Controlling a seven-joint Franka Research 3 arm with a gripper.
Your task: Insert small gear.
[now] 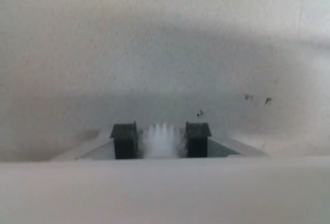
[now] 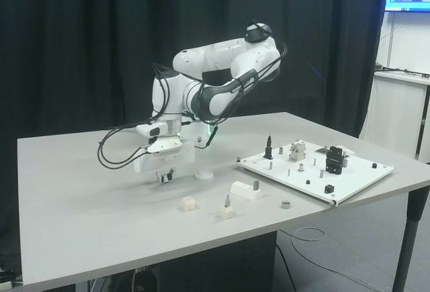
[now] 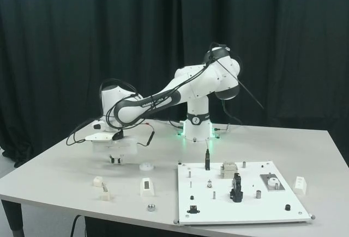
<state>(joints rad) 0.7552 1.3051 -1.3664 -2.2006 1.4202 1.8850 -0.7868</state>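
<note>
While the white arm reaches out low over the left part of the grey worktop, several loose parts lie around it. In the second room view a small white disc-shaped part sits on the worktop just right of the pincer. Nearer the front edge lie a small white block, a second white block with an upright pin, a larger white block with a dark slot, and a small ring-shaped part. To the right lies a white assembly board carrying black and grey fixtures, among them a tall black post and a black clamp-like piece; a further white block stands at its right side. Nothing stands between the pincer and the board except the disc-shaped part. Black curtains close off the far side.

Pincer: the wrist view shows the two black fingers clenched on a small white toothed piece, the small gear, teeth visible between the pads. The room views place the pincer just above the worktop surface, well left of the board; whether it touches the surface cannot be told. Gear too small to make out in the room views.
</note>
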